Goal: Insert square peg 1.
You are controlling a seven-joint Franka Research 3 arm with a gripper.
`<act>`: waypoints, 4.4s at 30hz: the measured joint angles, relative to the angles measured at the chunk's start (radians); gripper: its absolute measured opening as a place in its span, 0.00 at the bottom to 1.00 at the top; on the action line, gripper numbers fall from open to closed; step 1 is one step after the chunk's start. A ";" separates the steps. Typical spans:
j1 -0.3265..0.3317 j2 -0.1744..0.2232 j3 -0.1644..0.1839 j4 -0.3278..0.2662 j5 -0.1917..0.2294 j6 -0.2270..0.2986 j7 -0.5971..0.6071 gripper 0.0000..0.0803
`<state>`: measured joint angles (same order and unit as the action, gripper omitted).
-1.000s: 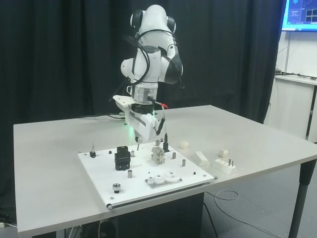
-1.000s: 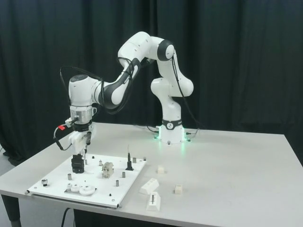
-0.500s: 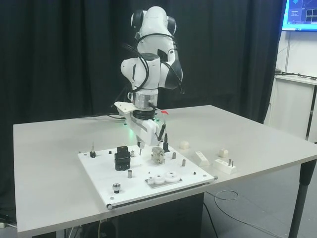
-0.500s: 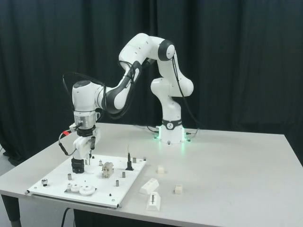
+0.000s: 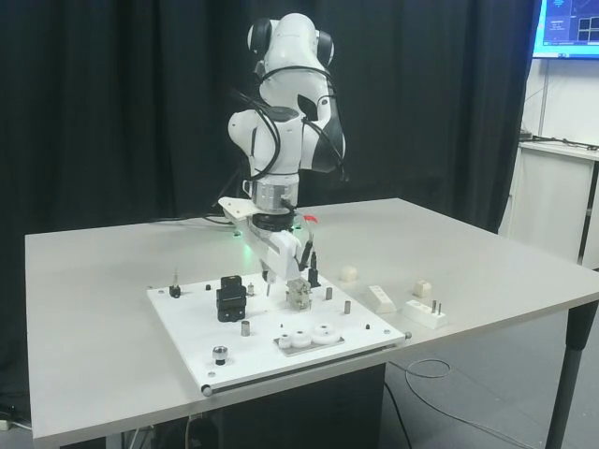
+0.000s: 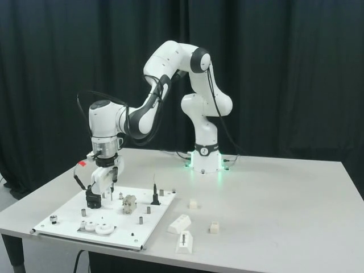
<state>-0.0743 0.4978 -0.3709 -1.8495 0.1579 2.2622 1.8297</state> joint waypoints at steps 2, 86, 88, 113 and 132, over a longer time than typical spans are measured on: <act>0.001 -0.003 0.000 -0.007 0.000 0.009 0.000 0.04; 0.006 -0.031 0.008 -0.170 0.047 0.287 -0.028 0.04; 0.006 -0.029 0.008 -0.168 0.047 0.285 -0.028 0.04; 0.004 -0.017 0.006 -0.149 0.047 0.257 -0.028 0.04; 0.004 0.001 0.007 -0.135 0.047 0.256 -0.028 0.04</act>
<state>-0.0699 0.4987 -0.3640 -1.9840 0.2052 2.5181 1.8014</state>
